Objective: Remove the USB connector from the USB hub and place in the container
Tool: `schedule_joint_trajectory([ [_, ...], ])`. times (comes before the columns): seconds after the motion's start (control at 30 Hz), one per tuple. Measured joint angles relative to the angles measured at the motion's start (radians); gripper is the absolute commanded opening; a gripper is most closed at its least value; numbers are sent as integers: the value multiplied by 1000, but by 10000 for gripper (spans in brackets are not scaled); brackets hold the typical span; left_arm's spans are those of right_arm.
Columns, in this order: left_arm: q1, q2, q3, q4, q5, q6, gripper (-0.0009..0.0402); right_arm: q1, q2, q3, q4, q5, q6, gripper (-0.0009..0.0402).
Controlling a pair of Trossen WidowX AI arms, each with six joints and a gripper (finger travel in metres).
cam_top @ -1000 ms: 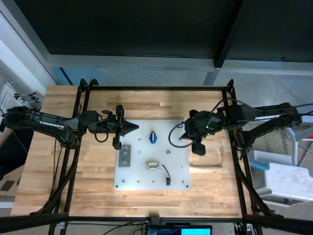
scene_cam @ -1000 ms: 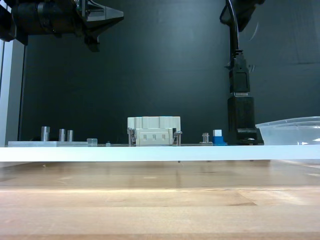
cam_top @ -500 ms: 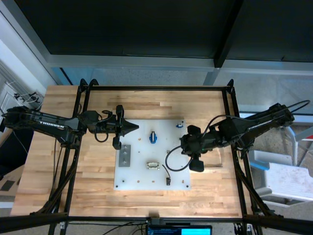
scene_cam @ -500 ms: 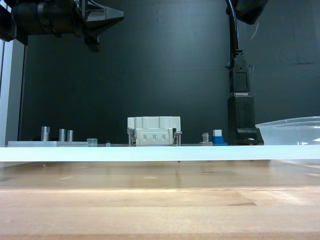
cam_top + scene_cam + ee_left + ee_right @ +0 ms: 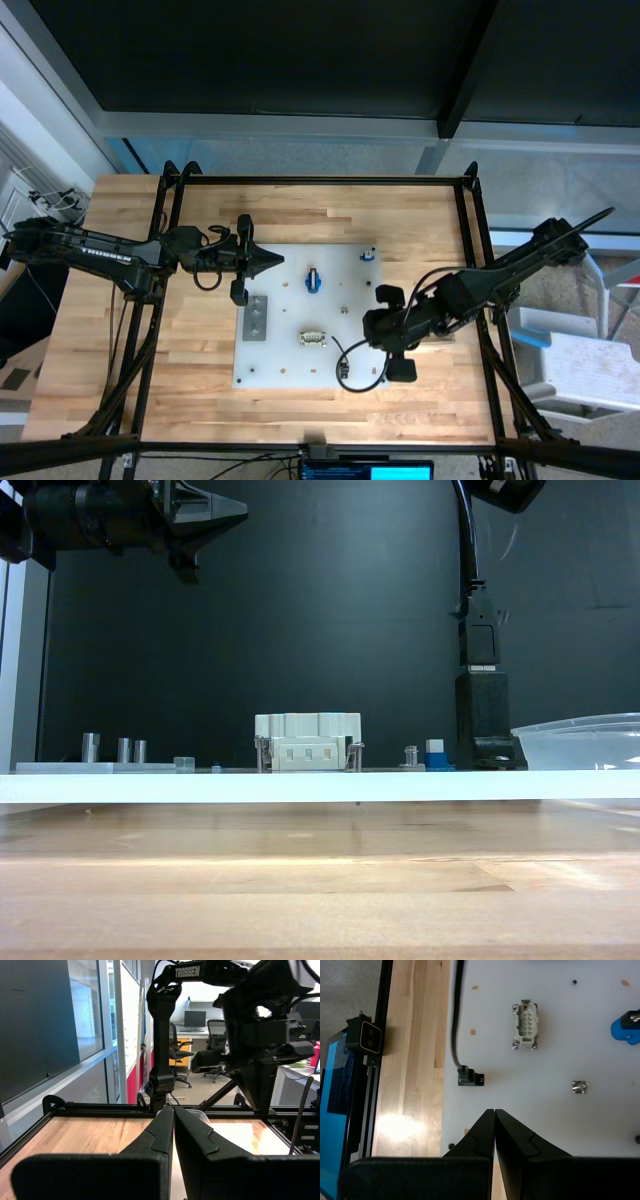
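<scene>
The right pincer [image 5: 494, 1110] hangs over the white square board [image 5: 555, 1060] with its two black fingers pressed together, holding nothing. A little way beyond its tips and slightly to one side, apart from them, sits the small black USB connector [image 5: 482, 645]. It stands upright and is plugged into the tiny black rectangular USB hub [image 5: 487, 718], which is fixed on the board. The thin black cable [image 5: 454, 1025] runs on from the plug, away from the pincer. In the low view the pincer is well above the connector, with only a bit of it showing.

Farther from the pincer than the connector lies the silver-beige multi-pin socket [image 5: 525, 1026], and off to the side of that, the blue clip [image 5: 626, 1030].

The shallow clear plastic container [image 5: 590, 742] rests on the wooden counter [image 5: 200, 400] just beside the board, on the right arm's side, near the hub in the low view.

The left pincer [image 5: 173, 1110] is also closed, fingers together and empty. It is held high over the far left part of the board, well apart from the connector.
</scene>
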Motion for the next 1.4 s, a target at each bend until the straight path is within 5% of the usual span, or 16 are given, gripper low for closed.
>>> schedule_joint_trajectory([
  [0.3,0,0,0,0,0,0,1,42,92,32,11,14,38,28],
  [0.83,0,0,0,0,0,0,1,71,192,30,74,71,164,188],
  [1.4,0,0,0,0,0,0,1,73,269,30,138,87,154,192],
])
